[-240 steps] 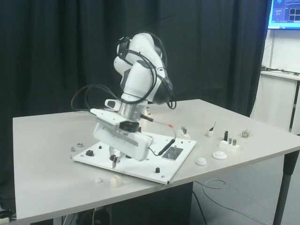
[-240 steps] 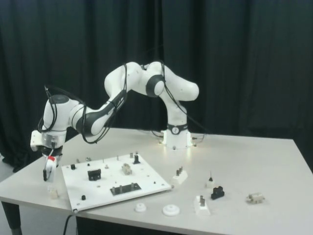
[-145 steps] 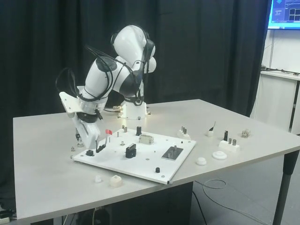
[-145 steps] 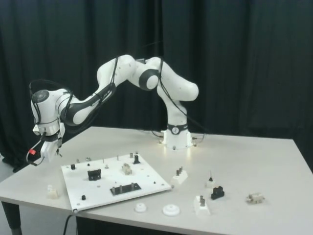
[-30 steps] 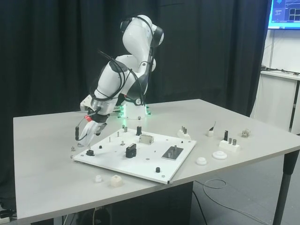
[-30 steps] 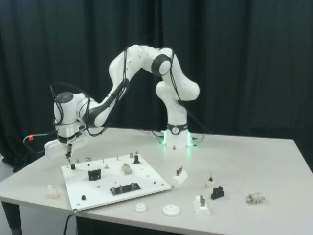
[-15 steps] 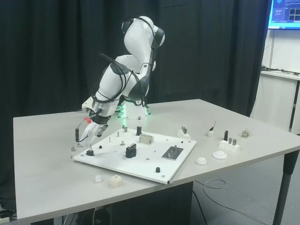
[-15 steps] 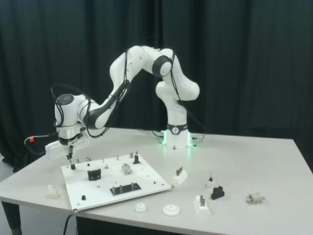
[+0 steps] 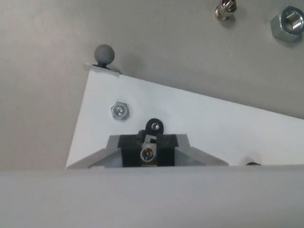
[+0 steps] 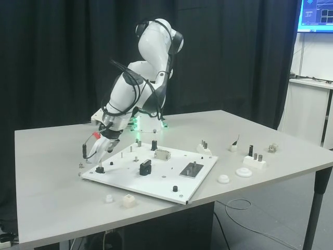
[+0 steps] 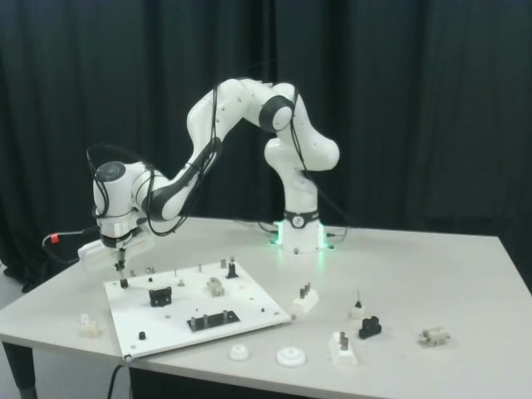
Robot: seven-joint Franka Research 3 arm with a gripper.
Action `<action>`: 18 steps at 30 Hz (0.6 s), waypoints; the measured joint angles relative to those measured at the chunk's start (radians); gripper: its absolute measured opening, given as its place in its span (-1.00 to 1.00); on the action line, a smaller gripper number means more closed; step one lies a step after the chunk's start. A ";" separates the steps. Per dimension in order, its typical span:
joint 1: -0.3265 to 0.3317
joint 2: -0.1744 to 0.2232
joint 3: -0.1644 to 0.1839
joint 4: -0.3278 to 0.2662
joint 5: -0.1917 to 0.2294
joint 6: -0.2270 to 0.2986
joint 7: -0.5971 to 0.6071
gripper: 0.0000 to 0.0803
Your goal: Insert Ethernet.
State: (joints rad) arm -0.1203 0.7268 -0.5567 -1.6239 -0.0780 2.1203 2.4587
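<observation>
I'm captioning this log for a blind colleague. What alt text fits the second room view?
A white robot arm bolted to a grey table reaches down over the far corner of a white task board, its gripper just above a small black socket. Small loose parts lie on the table beside the board.

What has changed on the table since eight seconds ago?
The arm swung from the white board's near edge, up and back, to its far left corner; the gripper now sits low over a small black socket there. Board and loose parts stayed put.
</observation>
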 joint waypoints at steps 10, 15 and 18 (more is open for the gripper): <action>0.001 0.002 -0.002 -0.001 0.006 -0.009 0.014 -0.84; 0.006 0.007 -0.007 -0.002 0.015 -0.009 0.021 -0.84; 0.016 0.012 -0.019 -0.003 0.018 -0.009 0.024 -0.84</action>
State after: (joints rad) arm -0.1044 0.7390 -0.5759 -1.6266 -0.0602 2.1113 2.4830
